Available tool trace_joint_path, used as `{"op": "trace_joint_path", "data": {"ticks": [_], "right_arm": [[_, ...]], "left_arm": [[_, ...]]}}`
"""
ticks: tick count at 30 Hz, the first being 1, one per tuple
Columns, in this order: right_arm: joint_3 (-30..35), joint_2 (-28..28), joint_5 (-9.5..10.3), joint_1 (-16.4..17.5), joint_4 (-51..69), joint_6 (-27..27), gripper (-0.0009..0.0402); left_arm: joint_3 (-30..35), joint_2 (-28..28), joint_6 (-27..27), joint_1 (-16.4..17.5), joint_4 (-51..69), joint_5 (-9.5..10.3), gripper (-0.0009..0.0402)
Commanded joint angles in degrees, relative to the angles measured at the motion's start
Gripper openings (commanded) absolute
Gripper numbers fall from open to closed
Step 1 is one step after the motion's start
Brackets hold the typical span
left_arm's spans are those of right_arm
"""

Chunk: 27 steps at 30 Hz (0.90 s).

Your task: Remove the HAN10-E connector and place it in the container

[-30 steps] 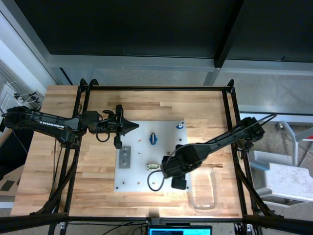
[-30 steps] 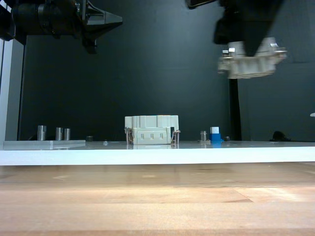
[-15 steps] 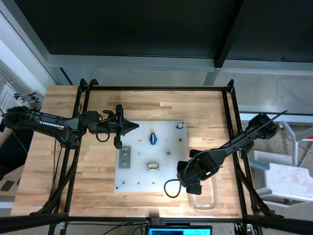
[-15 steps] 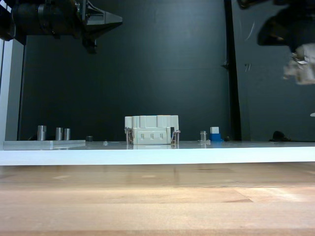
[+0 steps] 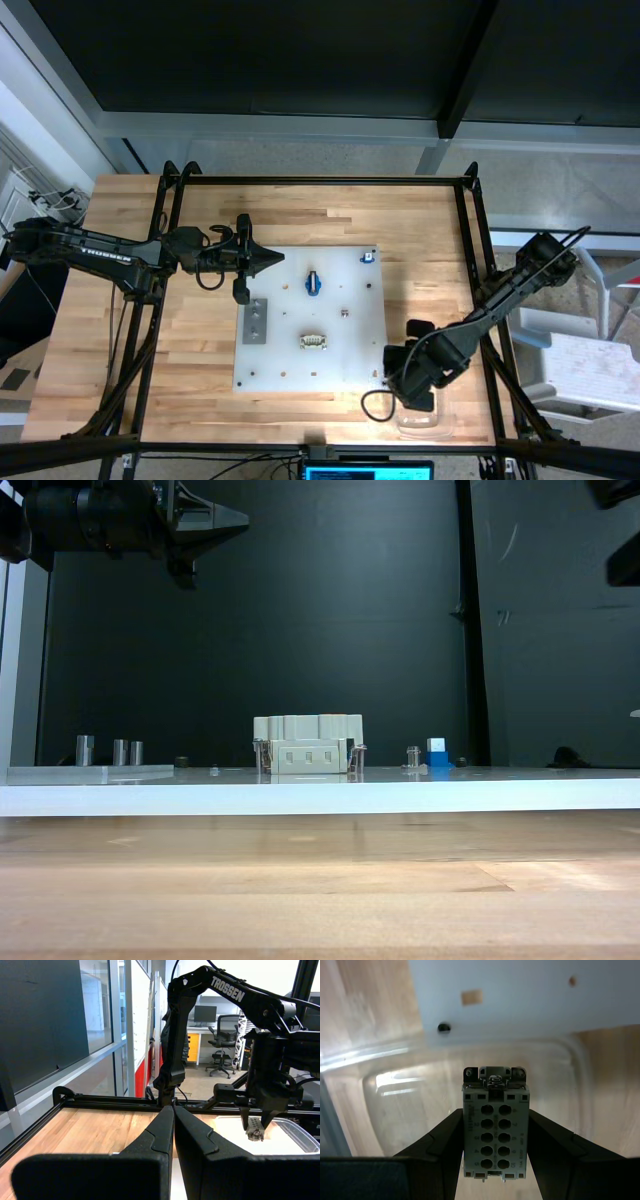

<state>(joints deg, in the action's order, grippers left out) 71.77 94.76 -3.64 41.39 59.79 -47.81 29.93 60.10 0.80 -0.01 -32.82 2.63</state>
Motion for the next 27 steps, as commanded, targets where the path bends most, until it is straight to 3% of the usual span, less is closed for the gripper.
{"op": "trace_joint_path", "data": {"ticks": [1, 5, 8, 27], "right_arm": [[-1.4, 0.0, -0.04, 1.3, -1.6, -1.3, 0.0004], [-3.0, 0.0, -0.11, 2.3, -4.1, -2.8, 0.0004], [-3.8, 0.0, -1.55, 2.9, -5.4, -3.3, 0.0004], [-11.7, 0.2, -1.33, 5.0, -14.0, -7.3, 0.0004]], "left_arm": [[0.0, 0.0, 0.0, 0.0, 0.0, 0.0, 0.0], [0.0, 0.0, 0.0, 0.0, 0.0, 0.0, 0.0], [0.0, 0.0, 0.0, 0.0, 0.0, 0.0, 0.0], [0.0, 0.0, 0.0, 0.0, 0.0, 0.0, 0.0]]}}
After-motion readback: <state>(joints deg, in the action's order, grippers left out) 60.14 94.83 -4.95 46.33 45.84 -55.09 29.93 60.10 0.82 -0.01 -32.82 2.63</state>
